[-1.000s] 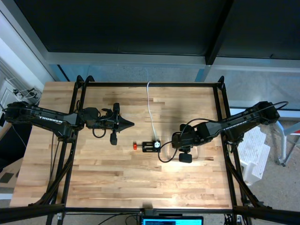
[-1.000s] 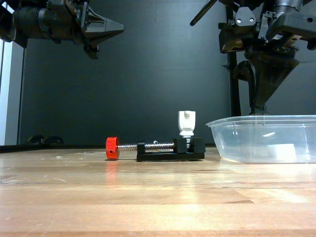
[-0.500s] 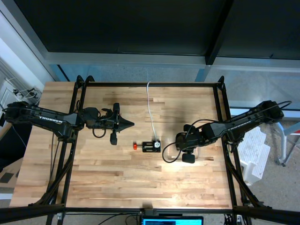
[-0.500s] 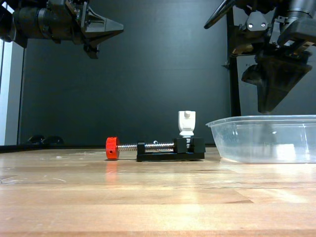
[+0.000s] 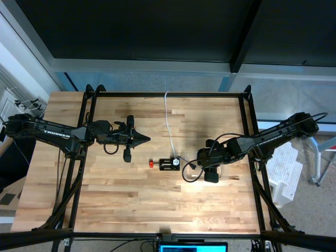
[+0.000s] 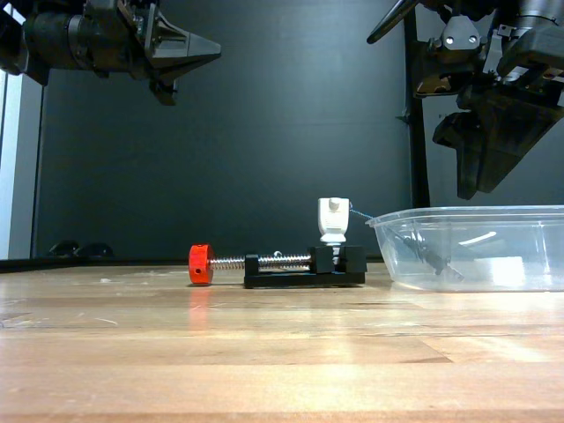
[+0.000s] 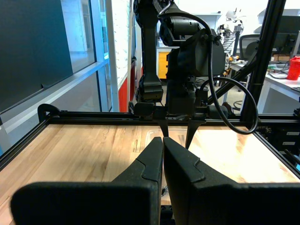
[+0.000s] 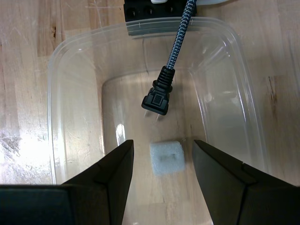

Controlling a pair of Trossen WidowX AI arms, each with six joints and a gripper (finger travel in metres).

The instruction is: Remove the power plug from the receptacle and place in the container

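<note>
The black power plug (image 8: 157, 101) lies inside the clear container (image 8: 75, 44), its braided cord running up over the rim. My right gripper (image 8: 161, 140) hangs open a little above the container (image 6: 529, 216), directly over the plug (image 6: 434, 258), with nothing between its fingers. The white receptacle (image 6: 333, 217) stands upright in the black vise (image 6: 304, 267) just left of the container, with nothing plugged into it. Far to the left and high above the table, my left gripper (image 6: 210, 46) is shut and holds nothing; the high view shows it (image 5: 145, 139) pointing right.
An orange-red knob (image 6: 200, 264) sticks out at the vise's left end. A long white cable (image 5: 169, 118) runs from the receptacle to the table's far edge. A black frame (image 5: 168, 95) borders the wooden table. A white square mark (image 8: 166, 158) sits on the container's floor.
My right gripper rose out of the container and shifted slightly right. The plug, not visible in the earlier frames, now lies free on the container's floor. The left arm has not moved.
</note>
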